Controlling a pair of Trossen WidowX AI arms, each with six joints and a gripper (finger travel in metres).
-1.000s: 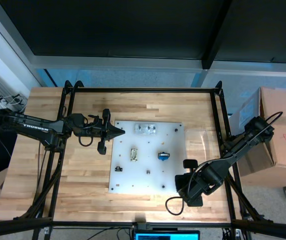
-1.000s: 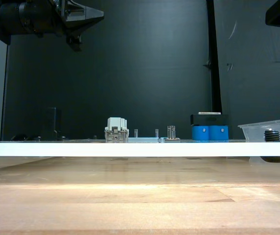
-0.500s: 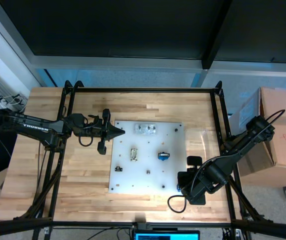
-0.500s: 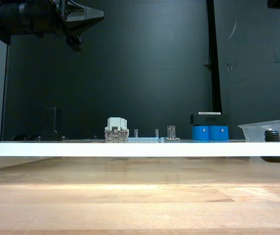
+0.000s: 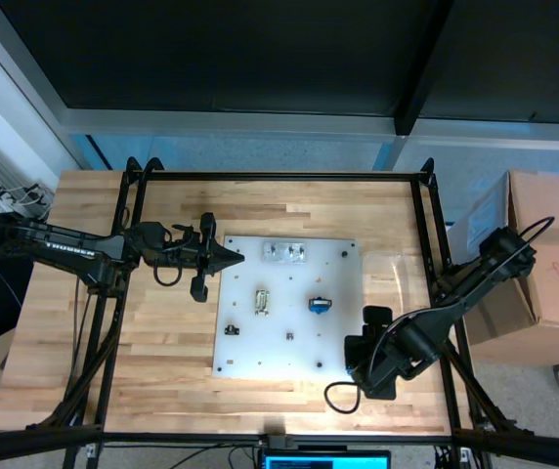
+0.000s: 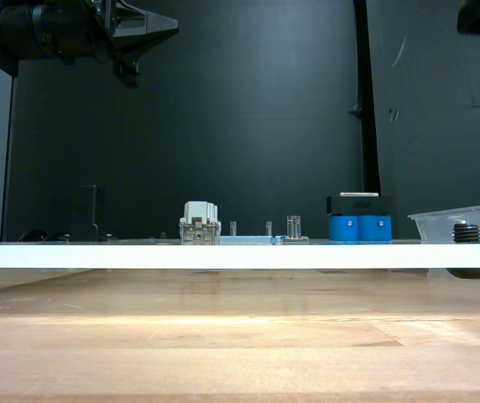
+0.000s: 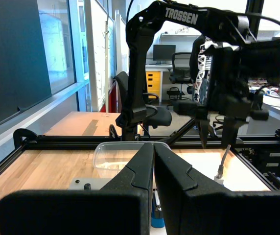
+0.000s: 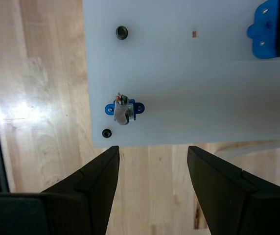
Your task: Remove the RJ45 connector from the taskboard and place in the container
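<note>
The RJ45 connector (image 8: 123,110) sits in its small blue mount (image 8: 138,106) on the white taskboard (image 8: 189,88). It is just ahead of the right gripper (image 8: 152,148), whose 2 fingers stand apart. The left gripper (image 5: 233,258), fingers pressed together, hovers well away over the board's opposite edge.

Overhead, table-level, wrist views; shared taskboard (image 5: 338,293)

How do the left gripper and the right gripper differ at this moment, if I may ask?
Left gripper has shut fingers; right gripper has open fingers. Left gripper points level, high at the left edge of the board; right gripper points down over its near right corner. Both hold nothing; the RJ45 connector sits in its blue seat.
</note>
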